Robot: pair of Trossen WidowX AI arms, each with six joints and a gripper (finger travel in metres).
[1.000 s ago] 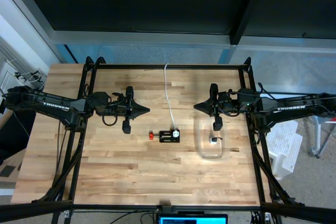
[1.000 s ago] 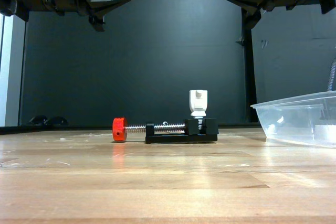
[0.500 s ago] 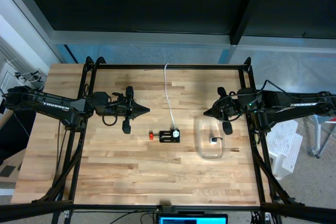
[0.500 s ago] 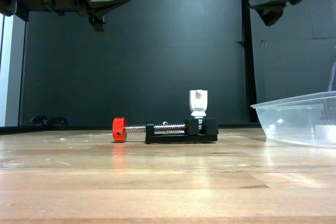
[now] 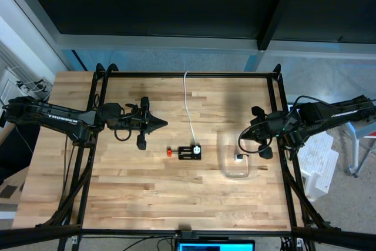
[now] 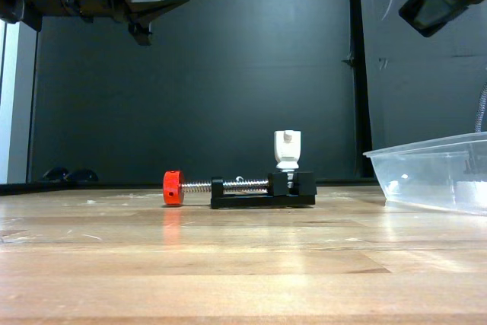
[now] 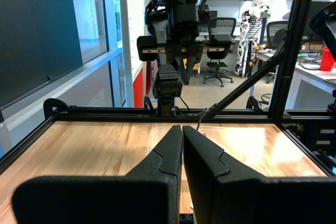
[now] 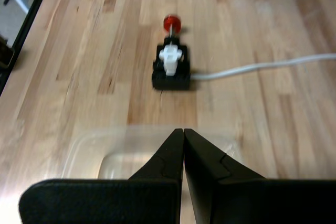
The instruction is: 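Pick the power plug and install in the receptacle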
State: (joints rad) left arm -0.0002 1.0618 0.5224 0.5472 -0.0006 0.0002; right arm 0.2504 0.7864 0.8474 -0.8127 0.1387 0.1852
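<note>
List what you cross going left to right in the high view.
left gripper, shut → orange-red knob → receptacle → clear tray, with the shut right gripper over it.

The only lettering I can read from here is the white brand word TROSSEN. It is printed along the left arm [image 5: 59,120] in the high view, at nine o'clock from the left gripper [image 5: 163,123]. Any print on the right arm [image 5: 338,111] is too small for me to read.
</note>
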